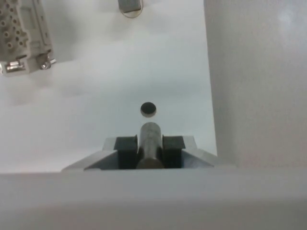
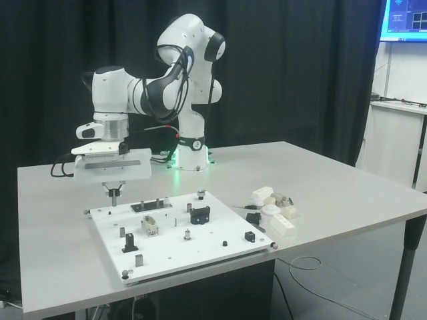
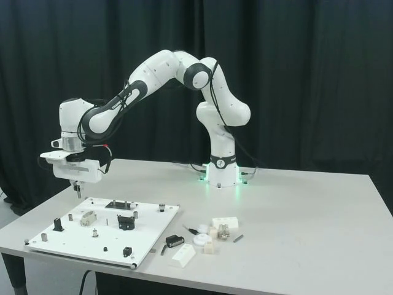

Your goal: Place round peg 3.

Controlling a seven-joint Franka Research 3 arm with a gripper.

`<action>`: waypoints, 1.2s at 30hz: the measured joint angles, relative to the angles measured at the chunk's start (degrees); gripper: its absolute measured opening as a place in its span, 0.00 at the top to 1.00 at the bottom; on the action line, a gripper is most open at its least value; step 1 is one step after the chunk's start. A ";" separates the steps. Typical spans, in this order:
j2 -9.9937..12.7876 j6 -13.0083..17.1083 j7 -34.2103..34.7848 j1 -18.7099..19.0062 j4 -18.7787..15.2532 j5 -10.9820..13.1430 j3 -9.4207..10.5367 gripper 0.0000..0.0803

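Between the black finger pads, round peg 3 is pinched upright in the hand, tip raised above the white board and apart from it. Wrist view: a dark round hole lies just beyond the peg tip. A grey multi-pin connector sits well apart. Board rests on the grey surface.

Lab: black curtains, bolted robot arm.
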 joint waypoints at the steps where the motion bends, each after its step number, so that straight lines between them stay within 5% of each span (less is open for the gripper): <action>1: 0.00 0.01 0.00 0.01 0.00 0.00 0.00 0.87; 36: -0.06 -1.16 1.81 2.02 -0.25 0.56 0.23 0.87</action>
